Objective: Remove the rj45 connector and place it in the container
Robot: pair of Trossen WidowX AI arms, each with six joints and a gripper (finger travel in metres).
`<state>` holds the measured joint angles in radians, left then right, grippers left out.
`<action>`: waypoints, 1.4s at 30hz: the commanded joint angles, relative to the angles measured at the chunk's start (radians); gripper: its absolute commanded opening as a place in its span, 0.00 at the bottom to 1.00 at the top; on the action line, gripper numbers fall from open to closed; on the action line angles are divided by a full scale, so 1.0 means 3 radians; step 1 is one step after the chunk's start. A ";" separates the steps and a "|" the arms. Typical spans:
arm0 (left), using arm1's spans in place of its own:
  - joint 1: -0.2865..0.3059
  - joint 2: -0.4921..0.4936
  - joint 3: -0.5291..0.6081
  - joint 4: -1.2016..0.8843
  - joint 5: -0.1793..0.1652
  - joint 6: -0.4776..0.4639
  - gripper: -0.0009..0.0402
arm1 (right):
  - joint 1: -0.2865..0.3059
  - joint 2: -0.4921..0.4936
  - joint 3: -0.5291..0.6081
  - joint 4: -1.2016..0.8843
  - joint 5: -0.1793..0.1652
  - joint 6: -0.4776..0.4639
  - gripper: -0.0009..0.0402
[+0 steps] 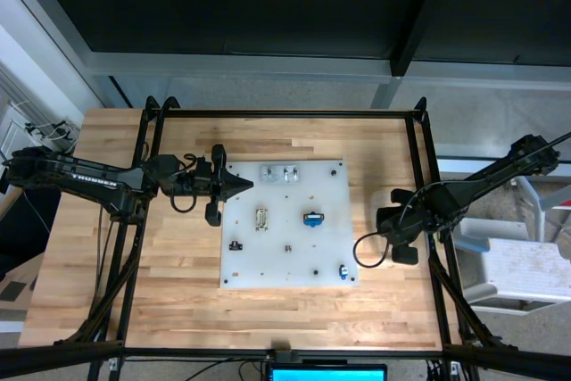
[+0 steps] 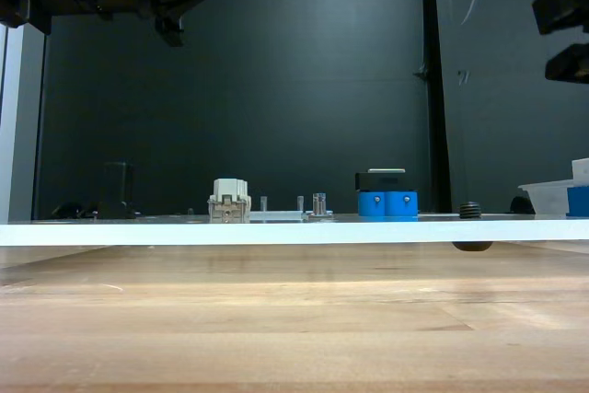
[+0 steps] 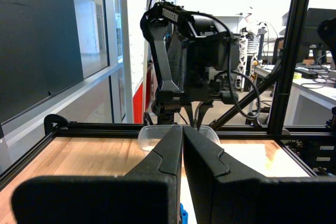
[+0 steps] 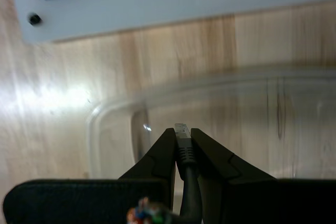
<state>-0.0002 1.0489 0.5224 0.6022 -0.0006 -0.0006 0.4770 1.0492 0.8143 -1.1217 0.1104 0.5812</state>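
The rj45 connector (image 4: 182, 128), a small clear plug on a dark cable, sits pinched between the fingertips of my right gripper (image 4: 182, 134), which is shut on it. Right under it lies the container (image 4: 113, 109), a clear bin on the wood just off the white board's right edge. Seen from above, the right gripper (image 1: 391, 220) hangs over that spot. My left gripper (image 1: 243, 186) hovers at the board's left edge, pointing right, shut with nothing in it (image 3: 182, 132). In the left wrist view the container (image 3: 148, 136) shows beneath the right arm.
The white board (image 1: 285, 260) carries a beige connector (image 1: 261, 220), a blue connector block (image 1: 313, 219), a clear fixture (image 1: 279, 172) at the back and a small blue part (image 1: 343, 271) near its front right corner. A black frame surrounds the table.
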 commanded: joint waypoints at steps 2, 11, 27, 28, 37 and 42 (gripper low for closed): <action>0.0001 0.0000 0.0001 0.0003 0.0000 0.0001 0.02 | 0.0001 -0.0135 -0.0114 -0.0095 0.0004 0.0060 0.02; 0.0001 0.0000 0.0001 0.0003 0.0000 0.0001 0.02 | 0.0001 -0.0207 -0.0183 -0.0205 -0.0005 0.0057 0.02; 0.0000 0.0001 0.0001 0.0001 0.0000 0.0001 0.02 | 0.0001 -0.0202 -0.0234 -0.0286 -0.0001 0.0121 0.33; 0.0000 0.0001 0.0001 0.0001 0.0000 0.0001 0.02 | 0.0001 -0.0200 -0.0234 -0.0292 -0.0010 0.0126 0.35; 0.0001 0.0001 0.0001 0.0003 0.0000 0.0001 0.02 | 0.0003 -0.0200 -0.0234 -0.0337 -0.0053 0.0132 0.52; 0.0001 0.0000 0.0001 0.0003 0.0000 0.0001 0.02 | 0.0001 -0.0201 -0.0234 -0.0334 -0.0055 0.0134 0.57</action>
<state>-0.0002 1.0489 0.5224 0.6025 -0.0006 -0.0002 0.4774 0.9890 0.7433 -1.2240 0.0933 0.6224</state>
